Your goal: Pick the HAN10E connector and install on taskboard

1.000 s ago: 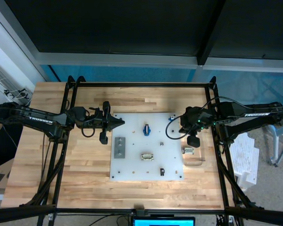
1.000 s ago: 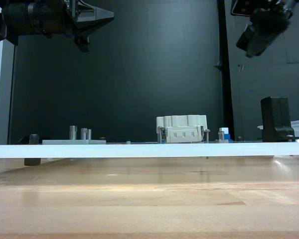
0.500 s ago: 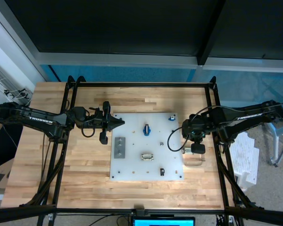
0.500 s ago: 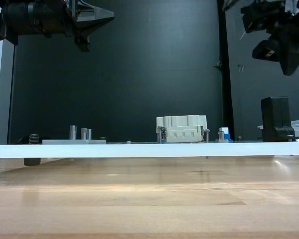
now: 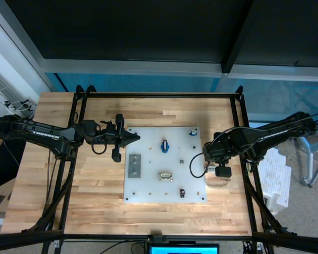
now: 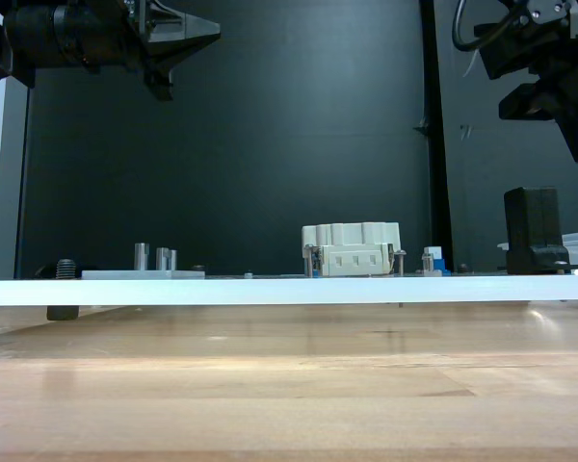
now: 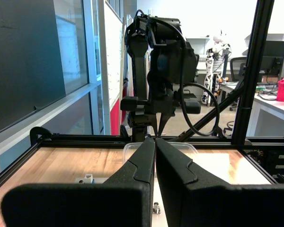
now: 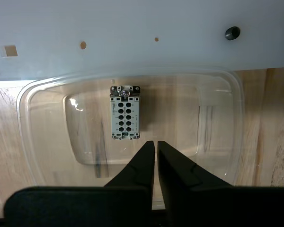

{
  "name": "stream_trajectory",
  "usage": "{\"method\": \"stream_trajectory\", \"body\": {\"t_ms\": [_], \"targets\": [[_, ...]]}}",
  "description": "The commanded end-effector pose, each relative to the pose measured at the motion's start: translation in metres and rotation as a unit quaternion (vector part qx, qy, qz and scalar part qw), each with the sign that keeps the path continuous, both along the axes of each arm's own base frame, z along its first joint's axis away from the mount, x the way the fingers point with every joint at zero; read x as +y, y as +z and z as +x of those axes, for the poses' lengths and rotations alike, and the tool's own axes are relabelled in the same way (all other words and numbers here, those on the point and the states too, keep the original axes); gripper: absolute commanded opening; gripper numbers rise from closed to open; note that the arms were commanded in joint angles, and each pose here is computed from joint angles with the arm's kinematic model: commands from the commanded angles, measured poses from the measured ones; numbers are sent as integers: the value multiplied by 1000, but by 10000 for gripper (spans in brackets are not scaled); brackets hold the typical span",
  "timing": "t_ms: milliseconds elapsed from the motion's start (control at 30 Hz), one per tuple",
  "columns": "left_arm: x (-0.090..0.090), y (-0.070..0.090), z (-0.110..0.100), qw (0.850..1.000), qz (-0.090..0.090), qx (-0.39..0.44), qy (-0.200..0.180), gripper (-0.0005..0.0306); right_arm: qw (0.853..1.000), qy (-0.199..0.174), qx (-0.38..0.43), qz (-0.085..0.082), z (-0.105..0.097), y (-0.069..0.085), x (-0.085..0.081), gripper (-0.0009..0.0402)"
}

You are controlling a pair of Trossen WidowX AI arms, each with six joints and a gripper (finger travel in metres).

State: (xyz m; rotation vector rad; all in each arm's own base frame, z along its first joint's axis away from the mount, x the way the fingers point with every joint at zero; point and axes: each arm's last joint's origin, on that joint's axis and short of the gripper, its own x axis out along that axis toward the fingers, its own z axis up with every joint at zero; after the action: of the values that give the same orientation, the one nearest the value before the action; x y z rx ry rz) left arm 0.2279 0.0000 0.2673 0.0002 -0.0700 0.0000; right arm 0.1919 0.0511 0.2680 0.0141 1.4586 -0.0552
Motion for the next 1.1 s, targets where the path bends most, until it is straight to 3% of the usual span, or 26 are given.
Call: {"method": "stream_trajectory", "body": {"t_ms": [33,367,533,767,900,1100], "targets": [[0,0,0,1000,0,0,0,1,1000,0,-3,-1,0,-2,4,55],[0,0,0,1000,0,0,0,1,1000,9,-7,4,-2,-17,14,231],[0,0,0,1000,0,0,0,1,1000,9,-11,5,-3,-24,19,289],[0,0,0,1000,0,0,0,1,1000,6,-6,5,-5,-40,21,321],[0,0,0,1000,0,0,0,1,1000,6,8,-4,-1,-49,22,323],[0,0,0,1000,0,0,0,1,1000,8,-1,-1,3,-63,25,323]]}}
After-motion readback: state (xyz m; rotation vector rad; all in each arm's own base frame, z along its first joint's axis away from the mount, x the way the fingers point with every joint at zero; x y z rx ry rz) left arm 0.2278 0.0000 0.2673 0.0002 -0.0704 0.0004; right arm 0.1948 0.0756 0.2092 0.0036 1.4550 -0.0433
